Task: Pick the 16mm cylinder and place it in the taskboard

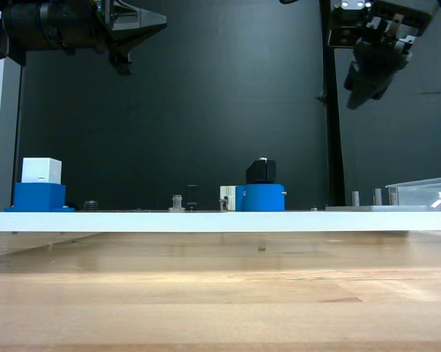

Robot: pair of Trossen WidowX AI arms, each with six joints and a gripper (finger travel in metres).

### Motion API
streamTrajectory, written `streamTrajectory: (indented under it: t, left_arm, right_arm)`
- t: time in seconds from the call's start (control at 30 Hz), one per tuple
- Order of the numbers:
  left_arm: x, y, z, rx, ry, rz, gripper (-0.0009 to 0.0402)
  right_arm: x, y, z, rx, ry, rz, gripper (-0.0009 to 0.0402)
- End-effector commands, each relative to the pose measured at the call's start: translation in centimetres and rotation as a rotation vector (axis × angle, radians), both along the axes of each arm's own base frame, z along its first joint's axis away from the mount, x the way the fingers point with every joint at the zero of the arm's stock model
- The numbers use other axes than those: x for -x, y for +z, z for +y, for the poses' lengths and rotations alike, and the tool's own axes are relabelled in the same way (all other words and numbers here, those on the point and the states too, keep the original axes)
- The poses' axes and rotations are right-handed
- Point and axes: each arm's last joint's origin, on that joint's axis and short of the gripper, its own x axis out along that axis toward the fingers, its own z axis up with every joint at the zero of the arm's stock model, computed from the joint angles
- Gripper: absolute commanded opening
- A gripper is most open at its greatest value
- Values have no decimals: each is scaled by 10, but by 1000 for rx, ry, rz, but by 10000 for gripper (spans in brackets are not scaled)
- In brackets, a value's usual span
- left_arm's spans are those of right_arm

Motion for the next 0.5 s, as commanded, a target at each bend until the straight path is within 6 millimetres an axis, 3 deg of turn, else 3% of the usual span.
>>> streamTrajectory:
  t: [0.03, 0.5]
  left_arm:
    - [0, 0, 0, 0, 0, 0, 0]
    - [0, 0, 0, 0, 0, 0, 0]
  right_arm:
    - [5, 0, 0, 0, -3, 50, 0]
    - [25, -5, -1, -24, -59, 274, 0]
